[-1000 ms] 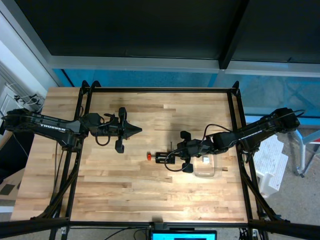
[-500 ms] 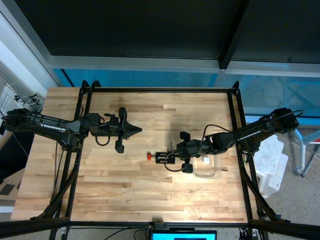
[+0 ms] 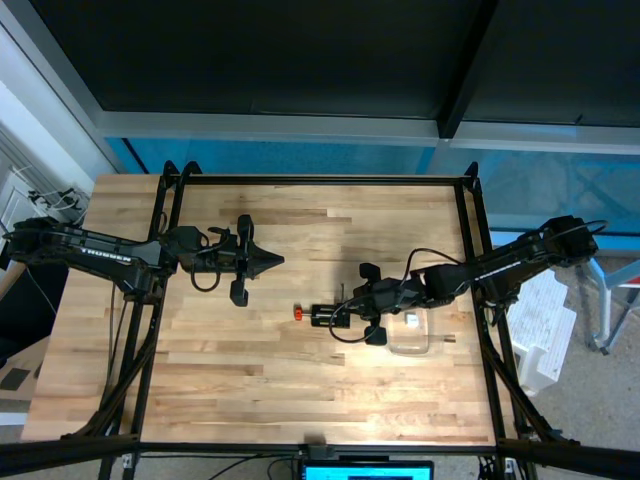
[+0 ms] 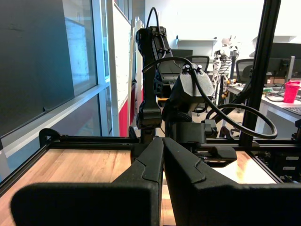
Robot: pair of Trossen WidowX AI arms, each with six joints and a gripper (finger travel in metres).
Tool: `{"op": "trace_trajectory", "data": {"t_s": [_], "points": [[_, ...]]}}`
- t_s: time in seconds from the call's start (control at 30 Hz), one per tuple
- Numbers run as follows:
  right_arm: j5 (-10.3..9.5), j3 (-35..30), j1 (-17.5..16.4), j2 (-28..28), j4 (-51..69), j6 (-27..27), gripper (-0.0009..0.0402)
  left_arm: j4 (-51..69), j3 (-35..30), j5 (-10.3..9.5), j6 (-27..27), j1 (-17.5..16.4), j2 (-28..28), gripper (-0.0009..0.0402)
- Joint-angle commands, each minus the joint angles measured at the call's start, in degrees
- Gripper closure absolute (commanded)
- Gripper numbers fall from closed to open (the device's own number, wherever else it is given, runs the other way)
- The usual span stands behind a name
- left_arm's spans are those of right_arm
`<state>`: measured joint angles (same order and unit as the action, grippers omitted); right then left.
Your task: Pick the usb-c connector and install on the hub
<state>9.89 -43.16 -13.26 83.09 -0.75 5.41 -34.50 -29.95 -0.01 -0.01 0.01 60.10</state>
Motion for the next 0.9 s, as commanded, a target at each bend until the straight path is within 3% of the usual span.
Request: {"op": "trace_trajectory", "data": {"t_s": [0.03, 0.9], "points": [[-0.48, -0.02, 0.02, -0.02, 0.04, -0.26, 0.0393, -0.02, 0.00, 0.00, 0.00, -0.02, 0.02, 0.0393], [-0.72, 0.52, 0.66, -0.02, -0.52, -1.40, 0.0393, -0.02, 0.00, 0.00, 0.00, -0.02, 0.02, 0.0393]]}}
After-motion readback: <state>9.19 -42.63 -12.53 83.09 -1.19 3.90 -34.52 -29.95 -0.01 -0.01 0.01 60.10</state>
